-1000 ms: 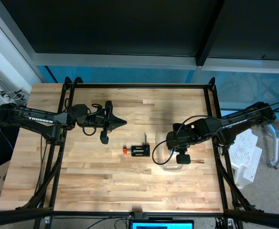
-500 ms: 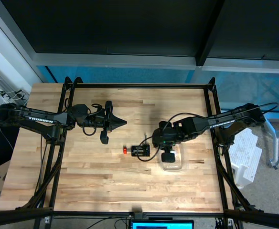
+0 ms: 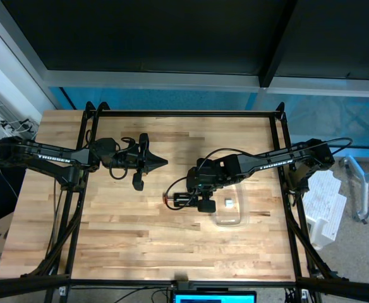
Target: Pick the usb-c connector and install on the hub
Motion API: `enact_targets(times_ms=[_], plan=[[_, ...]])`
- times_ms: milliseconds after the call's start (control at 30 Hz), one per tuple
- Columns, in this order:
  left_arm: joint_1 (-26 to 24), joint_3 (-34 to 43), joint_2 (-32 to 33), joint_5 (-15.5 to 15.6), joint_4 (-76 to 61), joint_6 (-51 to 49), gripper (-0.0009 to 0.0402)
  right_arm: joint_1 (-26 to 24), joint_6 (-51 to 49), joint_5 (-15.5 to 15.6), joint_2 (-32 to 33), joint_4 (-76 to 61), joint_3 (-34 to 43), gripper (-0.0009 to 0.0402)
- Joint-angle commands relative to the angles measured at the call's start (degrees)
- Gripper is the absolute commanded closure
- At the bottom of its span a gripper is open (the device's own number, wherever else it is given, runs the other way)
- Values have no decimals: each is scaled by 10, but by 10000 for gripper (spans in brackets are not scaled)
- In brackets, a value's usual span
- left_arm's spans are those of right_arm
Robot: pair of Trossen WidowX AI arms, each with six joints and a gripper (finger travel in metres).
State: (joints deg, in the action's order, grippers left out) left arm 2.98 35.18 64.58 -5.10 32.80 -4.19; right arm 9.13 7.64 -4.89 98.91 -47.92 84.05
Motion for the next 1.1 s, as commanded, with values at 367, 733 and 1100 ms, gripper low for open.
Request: enact_targets(times_ms=[367, 733, 1100], plan=[[0, 0, 0, 0, 1, 0, 393, -3, -6, 4, 7, 2, -3, 393], [0, 0, 0, 0, 1, 0, 393, 10, -21, -1, 29, 4, -5, 393], [0, 0, 0, 0, 1, 0, 393, 13, -24, -1, 29, 20, -21, 393]])
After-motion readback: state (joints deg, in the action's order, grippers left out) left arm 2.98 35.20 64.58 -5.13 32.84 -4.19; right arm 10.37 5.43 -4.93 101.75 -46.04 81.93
